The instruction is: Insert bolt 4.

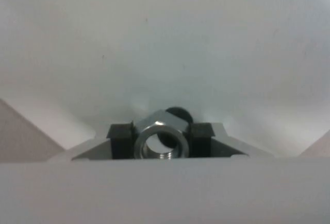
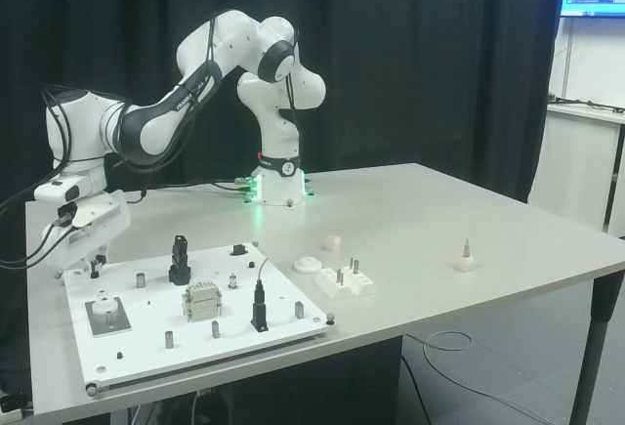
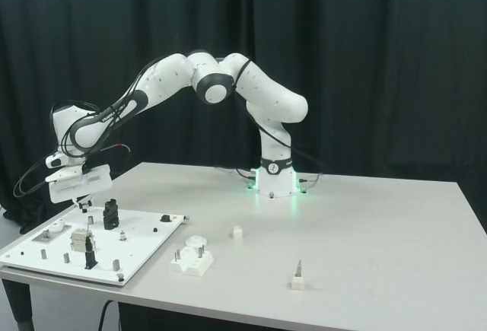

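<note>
In the wrist view a grey metal hex bolt (image 1: 161, 140) with a threaded bore sits between my two black fingertips (image 1: 121, 139), and my gripper (image 1: 161, 142) is shut on it. Below it lies plain white surface. In the first room view the gripper (image 2: 93, 265) hangs just above the back left corner of the white assembly board (image 2: 283, 298). From the second room view the gripper (image 3: 82, 202) is over the far left edge of the board (image 3: 144, 251). The bolt itself is too small to make out in either room view.
The board carries black connectors (image 2: 179, 261) (image 2: 260, 308), a grey block (image 2: 200, 300) and several short pegs. Right of it on the grey table lie a white disc (image 2: 310, 266), a small white cube (image 2: 331, 242), a white pin holder (image 2: 344, 281) and a small block with an upright pin (image 2: 466, 259).
</note>
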`<state>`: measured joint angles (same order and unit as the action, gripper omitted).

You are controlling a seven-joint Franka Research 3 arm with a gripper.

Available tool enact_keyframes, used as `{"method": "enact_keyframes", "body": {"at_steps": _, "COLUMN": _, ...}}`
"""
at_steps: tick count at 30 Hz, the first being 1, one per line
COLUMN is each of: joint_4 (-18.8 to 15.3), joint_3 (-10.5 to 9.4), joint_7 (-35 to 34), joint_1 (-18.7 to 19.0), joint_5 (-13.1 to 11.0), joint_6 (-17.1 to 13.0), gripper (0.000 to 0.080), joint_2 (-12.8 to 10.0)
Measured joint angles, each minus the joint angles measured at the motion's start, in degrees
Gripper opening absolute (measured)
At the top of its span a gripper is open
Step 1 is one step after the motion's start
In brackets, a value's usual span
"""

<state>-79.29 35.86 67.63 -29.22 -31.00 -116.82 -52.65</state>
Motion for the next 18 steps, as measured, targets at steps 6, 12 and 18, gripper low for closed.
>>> {"method": "enact_keyframes", "body": {"at_steps": 6, "joint_4": 0.01, "joint_3": -0.30, "joint_7": -0.46, "joint_1": 0.02, "joint_5": -0.25, "joint_6": -0.84, "gripper": 0.0224, "joint_2": -0.02}}
{"method": "enact_keyframes", "body": {"at_steps": 12, "joint_4": 0.01, "joint_3": -0.33, "joint_7": -0.89, "joint_1": 0.06, "joint_5": -0.25, "joint_6": -1.68, "gripper": 0.0224, "joint_2": -0.13}}
{"method": "enact_keyframes", "body": {"at_steps": 18, "joint_4": 0.01, "joint_3": -0.31, "joint_7": -0.89, "joint_1": 0.06, "joint_5": -0.09, "joint_6": -2.08, "gripper": 0.0224, "joint_2": -0.21}}
